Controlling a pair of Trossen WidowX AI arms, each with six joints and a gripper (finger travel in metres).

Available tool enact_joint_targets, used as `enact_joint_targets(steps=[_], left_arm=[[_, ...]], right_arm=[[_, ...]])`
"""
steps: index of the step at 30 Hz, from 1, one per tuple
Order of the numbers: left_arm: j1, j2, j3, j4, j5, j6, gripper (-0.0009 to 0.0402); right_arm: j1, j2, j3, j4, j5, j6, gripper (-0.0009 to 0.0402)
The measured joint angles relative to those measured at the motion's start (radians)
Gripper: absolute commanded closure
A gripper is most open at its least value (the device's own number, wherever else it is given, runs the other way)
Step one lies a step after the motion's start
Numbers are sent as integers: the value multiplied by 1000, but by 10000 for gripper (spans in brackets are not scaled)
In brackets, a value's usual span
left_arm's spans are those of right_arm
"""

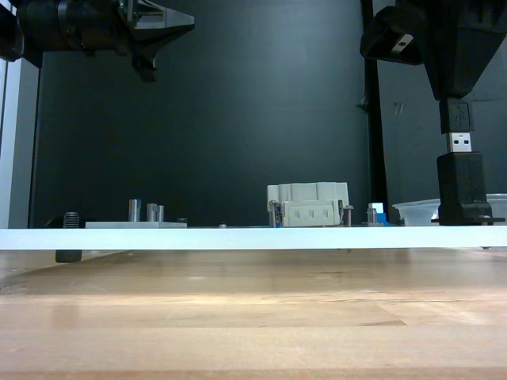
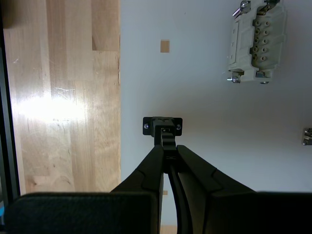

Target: Pick the USB connector and install on taskboard

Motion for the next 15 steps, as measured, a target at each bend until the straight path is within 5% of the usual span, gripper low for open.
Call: enact_joint_targets(steps=[15], left_arm=[[0,0,0,0,0,0,393]], right_arm=[[0,0,-7,10,3,-10,393]])
